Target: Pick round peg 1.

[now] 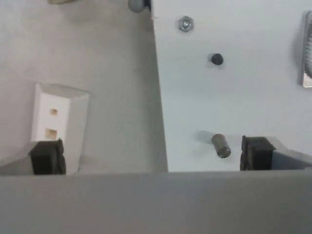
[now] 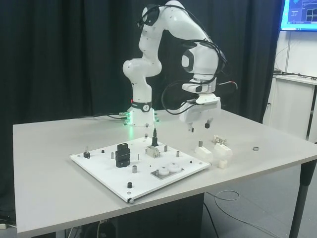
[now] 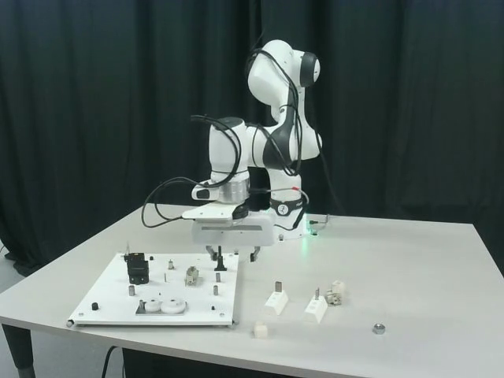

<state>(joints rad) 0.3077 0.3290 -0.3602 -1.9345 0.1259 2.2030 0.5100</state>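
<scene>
- End effector (image 2: pixel 198 126) released: both fingers spread wide apart, nothing between them. It hangs in the air above the far edge of the white board (image 2: pixel 104 174), clear of the table (image 2: pixel 44 148).
- Same state in the second room view: end effector (image 3: pixel 233 253) hovers over the board's (image 3: pixel 110 295) corner nearest the arm base, fingertips pointing down.
- Wrist view: the two black finger pads (image 1: pixel 47 157) sit well apart. One is over the grey table, the other over the white board (image 1: pixel 234 97).
- Round peg 1 (image 1: pixel 221 145): a short grey cylinder standing on the board, just beside the pad on the board side, not touching it and not centred between the pads.
- Also on the board in the wrist view: a hex nut (image 1: pixel 185 23) and a small black knob (image 1: pixel 217 59), both apart from the peg.
- A white block (image 1: pixel 57 114) with two small square holes rests on the table, next to the other pad.
- First room view: white blocks (image 2: pixel 203 151) stand on the table beside the board; a small grey ring (image 2: pixel 256 148) lies farther off.
</scene>
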